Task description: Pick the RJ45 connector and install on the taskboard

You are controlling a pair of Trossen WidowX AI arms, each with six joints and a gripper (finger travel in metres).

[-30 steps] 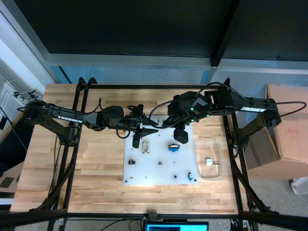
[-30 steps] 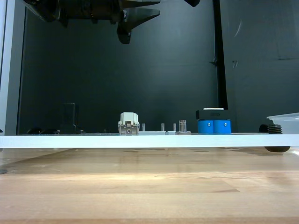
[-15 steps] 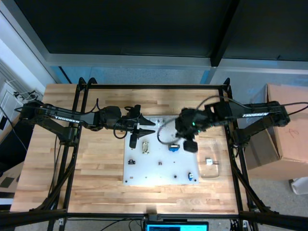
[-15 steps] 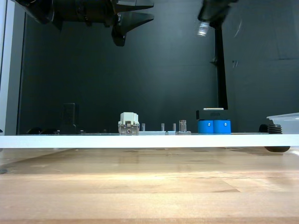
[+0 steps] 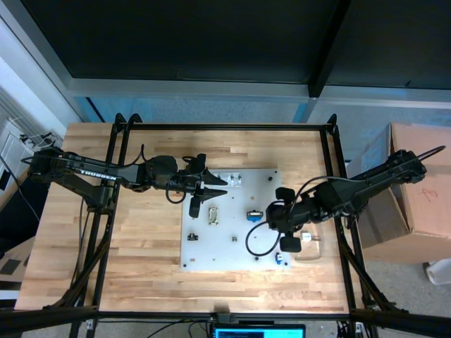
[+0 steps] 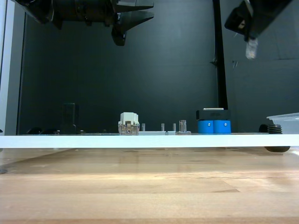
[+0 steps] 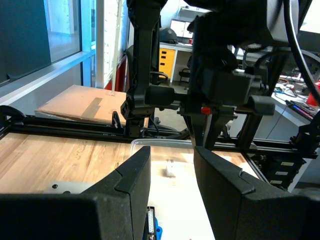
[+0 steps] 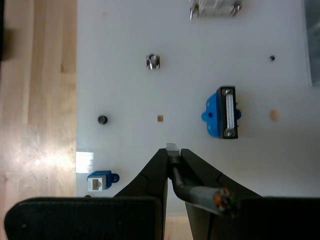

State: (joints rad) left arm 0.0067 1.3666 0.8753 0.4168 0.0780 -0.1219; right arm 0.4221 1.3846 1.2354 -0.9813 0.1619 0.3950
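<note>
The RJ45 connector (image 8: 172,148) is a clear plug on a black cable, held between the fingers of my right gripper (image 8: 172,154). It hangs tip-down high above the white taskboard (image 5: 232,229), clear of any seat, and shows in the low view as the plug (image 6: 251,48). My right gripper (image 5: 287,243) hovers over the board's near right part, with the cable (image 5: 256,243) looping to its left. A small blue jack (image 8: 99,181) sits near the board's near right corner (image 5: 280,259). My left gripper (image 5: 213,187) is open and empty, high over the board's far left.
A blue D-sub connector (image 5: 254,215) and a white connector (image 5: 213,215) stand on the board. A clear tray (image 5: 313,246) holding a small white part (image 5: 306,236) lies right of the board. A cardboard box (image 5: 416,197) sits off the table's right edge.
My right arm swung from the board's far edge toward its near right, carrying the connector, and came lower in the low view. The left gripper has hardly moved.
</note>
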